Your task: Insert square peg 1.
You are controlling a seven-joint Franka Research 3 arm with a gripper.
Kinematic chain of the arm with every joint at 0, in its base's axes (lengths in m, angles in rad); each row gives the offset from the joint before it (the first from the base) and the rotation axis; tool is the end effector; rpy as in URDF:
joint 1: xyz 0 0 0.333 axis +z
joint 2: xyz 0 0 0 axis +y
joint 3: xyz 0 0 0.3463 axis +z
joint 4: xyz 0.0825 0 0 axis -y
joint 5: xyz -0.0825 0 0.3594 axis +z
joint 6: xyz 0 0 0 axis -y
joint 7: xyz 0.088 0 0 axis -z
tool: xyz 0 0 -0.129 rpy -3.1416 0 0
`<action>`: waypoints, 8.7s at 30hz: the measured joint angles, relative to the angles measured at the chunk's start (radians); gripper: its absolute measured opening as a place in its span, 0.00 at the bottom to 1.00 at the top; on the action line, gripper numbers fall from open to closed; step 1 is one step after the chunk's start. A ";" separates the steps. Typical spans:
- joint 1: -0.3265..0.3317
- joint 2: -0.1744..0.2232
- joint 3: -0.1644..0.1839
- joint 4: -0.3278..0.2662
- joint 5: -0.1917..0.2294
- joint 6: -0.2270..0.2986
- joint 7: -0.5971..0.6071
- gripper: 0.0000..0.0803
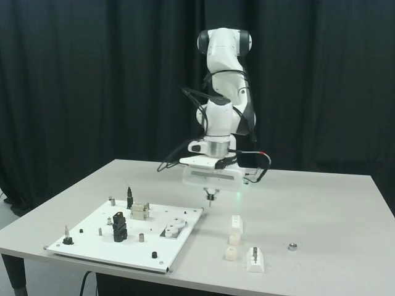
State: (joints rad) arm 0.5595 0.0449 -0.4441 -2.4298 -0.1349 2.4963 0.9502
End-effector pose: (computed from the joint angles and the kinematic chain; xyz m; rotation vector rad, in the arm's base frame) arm 0.4729 0.0537 0.3189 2.8641 -1.0901 0.1121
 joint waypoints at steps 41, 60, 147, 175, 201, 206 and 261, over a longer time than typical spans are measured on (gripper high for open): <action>-0.372 -0.006 -0.009 0.068 -0.018 0.066 -0.312 0.04; -0.453 0.097 -0.010 0.147 0.063 0.098 -0.438 0.04; -0.528 0.440 -0.009 0.440 0.475 -0.077 -0.983 0.04; -0.527 0.441 -0.009 0.445 0.480 -0.111 -0.982 0.04; -0.524 0.441 -0.009 0.445 0.480 -0.123 -0.982 0.04; -0.522 0.441 -0.009 0.445 0.480 -0.123 -0.982 0.04; -0.521 0.477 -0.006 0.470 0.480 -0.102 -0.962 0.04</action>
State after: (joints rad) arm 0.0383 0.5215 -0.4501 -1.9603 0.3447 2.3946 -0.0116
